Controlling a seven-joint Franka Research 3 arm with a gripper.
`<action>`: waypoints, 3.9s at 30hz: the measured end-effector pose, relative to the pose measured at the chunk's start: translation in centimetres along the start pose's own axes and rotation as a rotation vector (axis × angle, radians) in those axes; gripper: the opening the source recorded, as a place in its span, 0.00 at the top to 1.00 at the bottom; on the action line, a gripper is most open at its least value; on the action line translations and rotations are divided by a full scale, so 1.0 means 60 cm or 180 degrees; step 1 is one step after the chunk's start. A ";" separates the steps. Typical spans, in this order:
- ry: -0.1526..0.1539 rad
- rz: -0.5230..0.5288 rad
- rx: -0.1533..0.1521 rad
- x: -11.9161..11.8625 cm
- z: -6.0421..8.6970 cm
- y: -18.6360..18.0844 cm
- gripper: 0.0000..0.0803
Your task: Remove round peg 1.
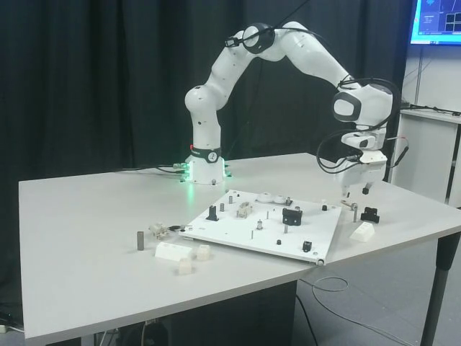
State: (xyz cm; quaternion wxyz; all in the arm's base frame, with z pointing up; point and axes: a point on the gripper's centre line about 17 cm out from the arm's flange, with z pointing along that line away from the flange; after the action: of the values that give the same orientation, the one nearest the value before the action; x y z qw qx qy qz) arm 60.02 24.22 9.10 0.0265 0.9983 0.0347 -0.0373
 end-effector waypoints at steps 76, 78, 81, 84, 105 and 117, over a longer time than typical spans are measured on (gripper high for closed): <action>0.0380 0.0670 -0.0049 0.004 0.060 0.650 0.00; 0.0415 0.0737 -0.0024 0.002 0.065 0.655 0.00; 0.0447 0.0816 0.0010 -0.002 0.073 0.659 0.00; 0.0465 0.0880 0.0045 -0.005 0.079 0.659 0.00; 0.0404 0.0848 0.0117 -0.020 0.102 0.639 0.00; 0.0374 0.0816 0.0119 -0.023 0.112 0.634 0.00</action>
State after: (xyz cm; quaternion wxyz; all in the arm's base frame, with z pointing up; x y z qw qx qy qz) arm 60.87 -14.14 4.44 0.0104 0.9954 -0.0923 0.0242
